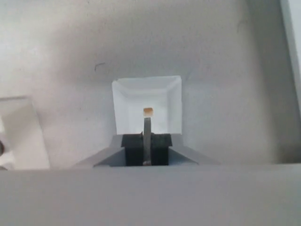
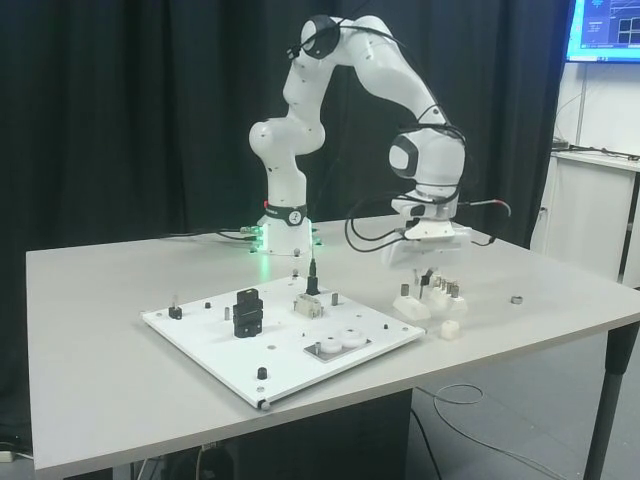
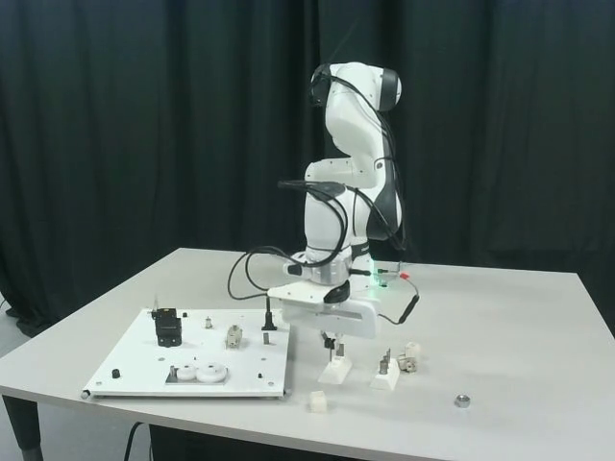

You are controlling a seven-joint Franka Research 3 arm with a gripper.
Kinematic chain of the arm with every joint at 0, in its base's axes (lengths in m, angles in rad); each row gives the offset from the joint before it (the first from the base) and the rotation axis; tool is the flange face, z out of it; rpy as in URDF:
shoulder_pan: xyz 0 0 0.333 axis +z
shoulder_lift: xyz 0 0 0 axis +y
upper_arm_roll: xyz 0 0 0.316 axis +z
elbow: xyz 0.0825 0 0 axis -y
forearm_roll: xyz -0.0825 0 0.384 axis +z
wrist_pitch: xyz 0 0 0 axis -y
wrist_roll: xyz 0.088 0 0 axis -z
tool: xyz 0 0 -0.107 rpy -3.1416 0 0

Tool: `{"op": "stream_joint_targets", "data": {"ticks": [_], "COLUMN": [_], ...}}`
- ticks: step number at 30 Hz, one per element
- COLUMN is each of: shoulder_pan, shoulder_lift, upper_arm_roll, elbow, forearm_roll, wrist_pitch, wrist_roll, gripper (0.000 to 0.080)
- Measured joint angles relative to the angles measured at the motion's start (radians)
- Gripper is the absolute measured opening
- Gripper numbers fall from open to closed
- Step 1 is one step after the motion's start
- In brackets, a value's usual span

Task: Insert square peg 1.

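Arm (image 3: 348, 192) folded; claw (image 3: 332, 343) on peg (image 1: 147, 141) over holder (image 1: 147, 104).

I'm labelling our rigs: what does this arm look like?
A white arm of rounded segments with black joint bands, black cables looping from its wrist, and green lights at its base. The gripper has black fingers.
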Motion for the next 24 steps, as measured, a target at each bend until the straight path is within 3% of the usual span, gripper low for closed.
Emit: {"op": "stream_joint_targets", "data": {"ticks": [8,24], "shoulder_pan": [0.000,0.000], "shoulder_lift": [-0.020,-0.020], "upper_arm_roll": [-0.010,-0.012], "elbow": [0.007,0.012], "forearm_roll": [0.000,0.000], "wrist_pitch": [-0.019,-0.017], "wrist_roll": [0.000,-0.005], "gripper": [0.0029,0.0028]}}
